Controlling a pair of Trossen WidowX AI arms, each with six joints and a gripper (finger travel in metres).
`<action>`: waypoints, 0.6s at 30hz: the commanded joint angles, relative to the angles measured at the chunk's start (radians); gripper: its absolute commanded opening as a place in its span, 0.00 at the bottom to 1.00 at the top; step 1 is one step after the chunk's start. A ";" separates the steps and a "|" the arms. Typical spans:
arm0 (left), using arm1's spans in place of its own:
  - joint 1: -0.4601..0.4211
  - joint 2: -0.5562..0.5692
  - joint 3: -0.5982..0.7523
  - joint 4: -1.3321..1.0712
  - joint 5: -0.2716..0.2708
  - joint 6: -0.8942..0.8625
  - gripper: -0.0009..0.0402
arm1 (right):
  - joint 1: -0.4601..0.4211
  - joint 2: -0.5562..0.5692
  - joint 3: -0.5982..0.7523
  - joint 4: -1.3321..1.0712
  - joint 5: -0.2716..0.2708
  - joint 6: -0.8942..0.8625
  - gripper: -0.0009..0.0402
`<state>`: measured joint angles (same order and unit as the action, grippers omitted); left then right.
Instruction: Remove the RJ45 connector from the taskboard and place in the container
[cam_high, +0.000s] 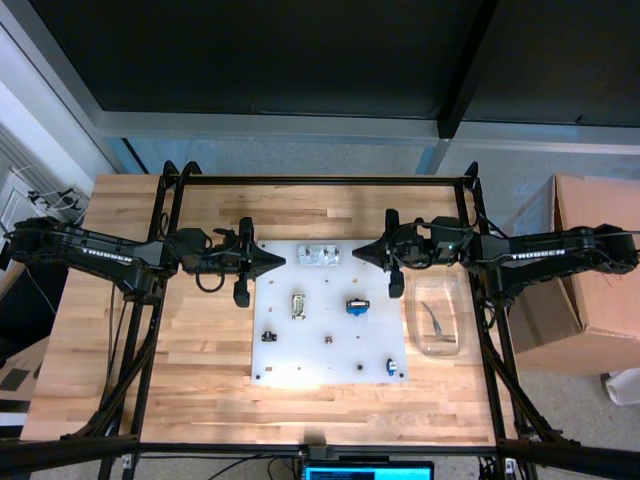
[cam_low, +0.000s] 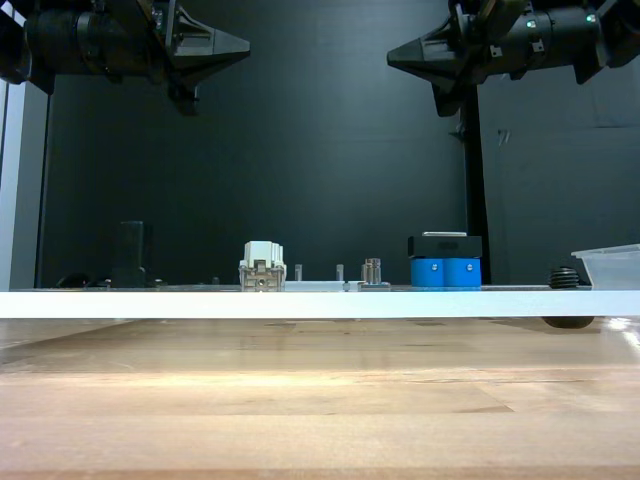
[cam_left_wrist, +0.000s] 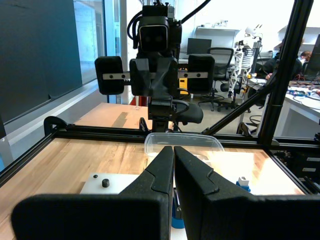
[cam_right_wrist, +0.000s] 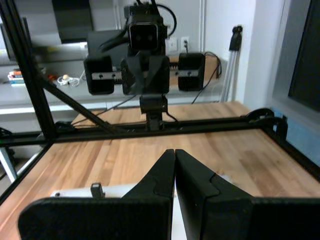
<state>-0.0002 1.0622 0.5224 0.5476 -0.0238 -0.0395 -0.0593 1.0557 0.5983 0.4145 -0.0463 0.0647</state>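
Note:
A small greyish piece with a thin curved tail, which looks like the RJ45 connector (cam_high: 434, 318), lies free inside the clear container (cam_high: 455, 345) to the right of the white taskboard (cam_high: 300, 370). My left gripper (cam_high: 283, 262) hovers high over the board's far left edge, fingers shut and holding nothing. Opposite it, my right gripper (cam_high: 356, 253) hangs over the board's far right part, also shut and empty. The low view has both grippers, left (cam_low: 247, 45) and right (cam_low: 390, 55), well above the board. Each wrist view looks past closed fingertips, left (cam_left_wrist: 173, 148) and right (cam_right_wrist: 174, 151), at the other arm.
On the board stand a clear block (cam_high: 322, 257), a beige connector (cam_high: 298, 305), a blue part (cam_high: 357, 306) and a small blue piece (cam_high: 393, 368). A black frame (cam_high: 320, 181) surrounds the table. A cardboard box (cam_high: 590, 260) sits off the right edge.

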 joint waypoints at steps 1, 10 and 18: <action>0.000 0.000 0.000 0.000 0.000 0.000 0.02 | 0.000 0.001 -0.002 0.026 -0.003 0.001 0.02; 0.000 0.000 0.000 0.000 0.000 0.000 0.02 | 0.001 0.000 -0.039 0.129 -0.034 0.028 0.02; 0.000 0.000 0.000 0.000 0.000 0.000 0.02 | 0.001 0.000 -0.048 0.127 -0.034 0.027 0.02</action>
<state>-0.0002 1.0618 0.5224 0.5480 -0.0238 -0.0395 -0.0589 1.0557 0.5495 0.5430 -0.0807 0.0914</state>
